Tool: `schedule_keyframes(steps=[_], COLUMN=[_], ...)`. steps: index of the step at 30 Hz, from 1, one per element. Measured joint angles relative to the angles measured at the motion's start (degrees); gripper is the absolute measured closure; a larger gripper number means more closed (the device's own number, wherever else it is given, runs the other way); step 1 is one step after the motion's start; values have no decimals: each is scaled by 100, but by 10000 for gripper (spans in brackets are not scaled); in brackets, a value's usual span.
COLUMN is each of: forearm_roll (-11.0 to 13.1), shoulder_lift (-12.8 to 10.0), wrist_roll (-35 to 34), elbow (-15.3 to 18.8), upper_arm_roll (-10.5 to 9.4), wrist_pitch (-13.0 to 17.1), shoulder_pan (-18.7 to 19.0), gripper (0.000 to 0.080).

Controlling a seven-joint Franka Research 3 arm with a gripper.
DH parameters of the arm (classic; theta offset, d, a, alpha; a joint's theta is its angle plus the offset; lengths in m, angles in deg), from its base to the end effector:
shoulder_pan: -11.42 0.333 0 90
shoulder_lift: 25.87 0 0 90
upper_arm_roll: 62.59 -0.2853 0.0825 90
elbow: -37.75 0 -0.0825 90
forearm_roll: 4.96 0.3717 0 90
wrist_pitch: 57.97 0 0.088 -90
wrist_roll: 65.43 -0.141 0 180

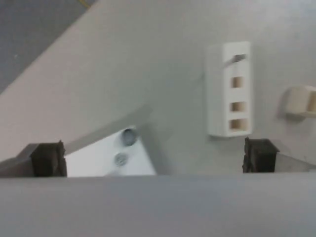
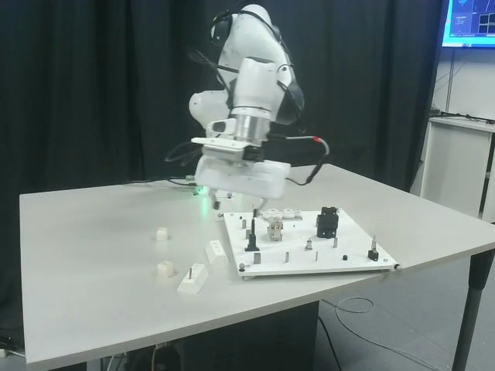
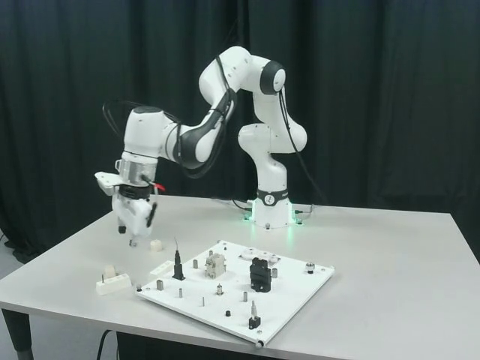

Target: Pick square peg 1.

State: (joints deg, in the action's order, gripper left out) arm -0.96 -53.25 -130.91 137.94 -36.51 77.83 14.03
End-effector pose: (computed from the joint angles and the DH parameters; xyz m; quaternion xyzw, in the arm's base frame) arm 0.6135 -0.2412 0.2886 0.7149 -0.6888 0.1159 0.0332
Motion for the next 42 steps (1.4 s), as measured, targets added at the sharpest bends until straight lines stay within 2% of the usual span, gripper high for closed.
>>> schedule_keyframes(steps=[8, 19, 23, 32, 42], forearm_roll=[101, 706, 787, 888, 1174], shoulder_lift=[-194, -676, -878, -1335, -1759], wrist_roll=[-32, -70, 19, 776, 860], elbow=[-137, -585, -813, -1400, -1977], upper_arm_roll=[-5, -6, -11, -39, -54], wrist_pitch=[-4, -99, -205, -593, -1009], shoulder_pan=[-362, -778, -885, -1056, -1213], gripper=[3, 3, 3, 3, 3])
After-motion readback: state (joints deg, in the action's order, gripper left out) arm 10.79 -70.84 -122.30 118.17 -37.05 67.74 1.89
